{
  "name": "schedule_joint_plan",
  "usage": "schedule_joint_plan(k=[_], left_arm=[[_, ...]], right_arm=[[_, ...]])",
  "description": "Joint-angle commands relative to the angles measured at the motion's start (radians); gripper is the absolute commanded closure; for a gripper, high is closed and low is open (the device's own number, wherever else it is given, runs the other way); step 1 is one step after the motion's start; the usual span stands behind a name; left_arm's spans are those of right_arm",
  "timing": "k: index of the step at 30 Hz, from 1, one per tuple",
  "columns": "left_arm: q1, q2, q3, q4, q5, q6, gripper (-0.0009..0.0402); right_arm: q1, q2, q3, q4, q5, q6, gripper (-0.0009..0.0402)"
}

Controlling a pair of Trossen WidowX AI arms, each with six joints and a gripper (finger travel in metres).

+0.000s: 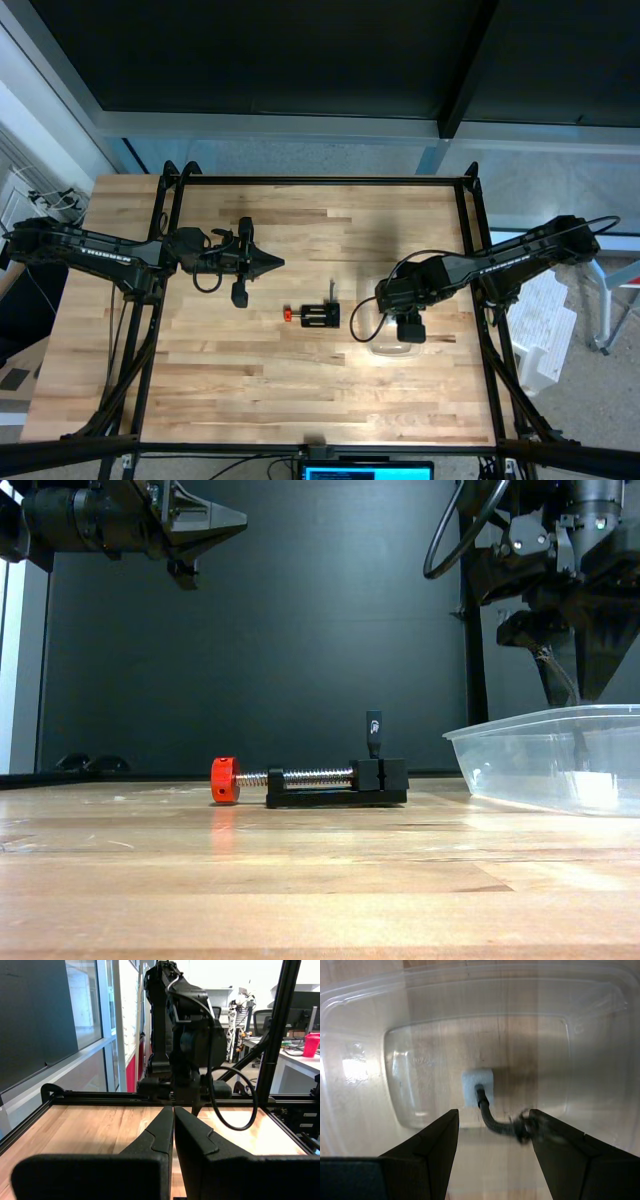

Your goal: Pick the USB-C connector and install on taskboard

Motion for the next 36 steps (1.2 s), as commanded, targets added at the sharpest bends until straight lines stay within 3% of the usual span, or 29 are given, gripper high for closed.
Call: schedule_joint_plan(k=[1,21,36], left_arm=[[0.0,0.0,0.0,0.0,0.0,0.0,0.0393],[0.0,0.0,0.0,0.0,0.0,0.0,0.0393],[0.0,0.0,0.0,0.0,0.0,0.0,0.0393]], right_arm=[[0.002,0.012,-0.015,0.02,0.0,-0.003,0.0201],[0.002,0.043,-0.084,0.116,0.009,-0.008,0.0203],[0.001,0.043,-0.091,0.125,0.009,-0.011,0.0279]])
